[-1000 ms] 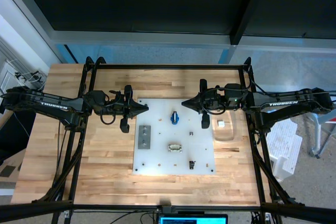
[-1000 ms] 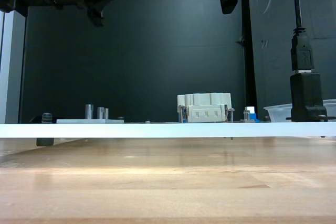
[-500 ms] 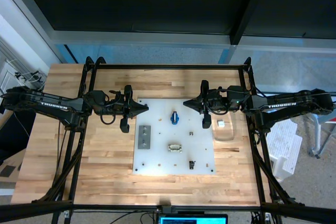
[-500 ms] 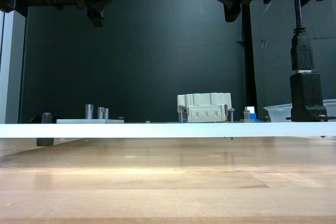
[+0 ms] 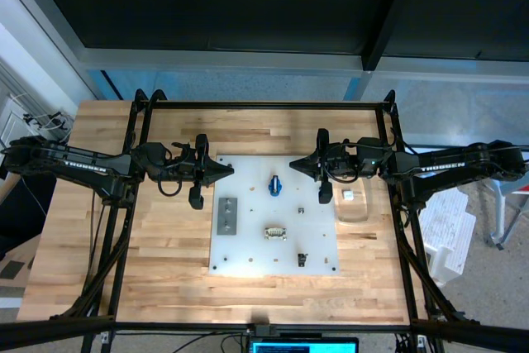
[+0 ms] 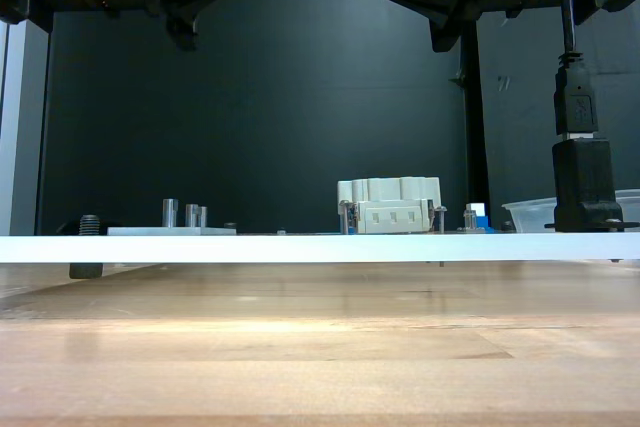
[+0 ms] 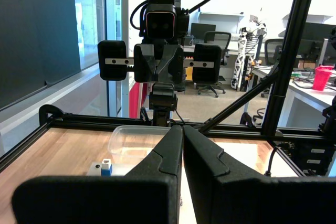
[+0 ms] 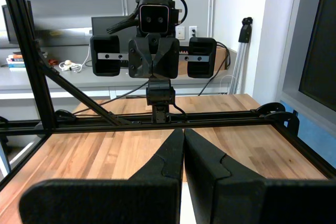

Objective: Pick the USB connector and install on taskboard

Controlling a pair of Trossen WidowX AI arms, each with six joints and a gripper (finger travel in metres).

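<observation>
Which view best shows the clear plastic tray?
The high view: the clear plastic tray shows nearly whole from above, right of the taskboard. Low view: only its rim edge-on. Left wrist view: seen obliquely. Right wrist view: absent. Left gripper and right gripper, both shut, hover over the board's far edge.

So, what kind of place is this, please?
Probably a robotics lab: office chairs and monitors stand beyond a framed wooden table. The left gripper hangs shut over the far left corner of the taskboard, the right gripper shut over its far edge.
</observation>
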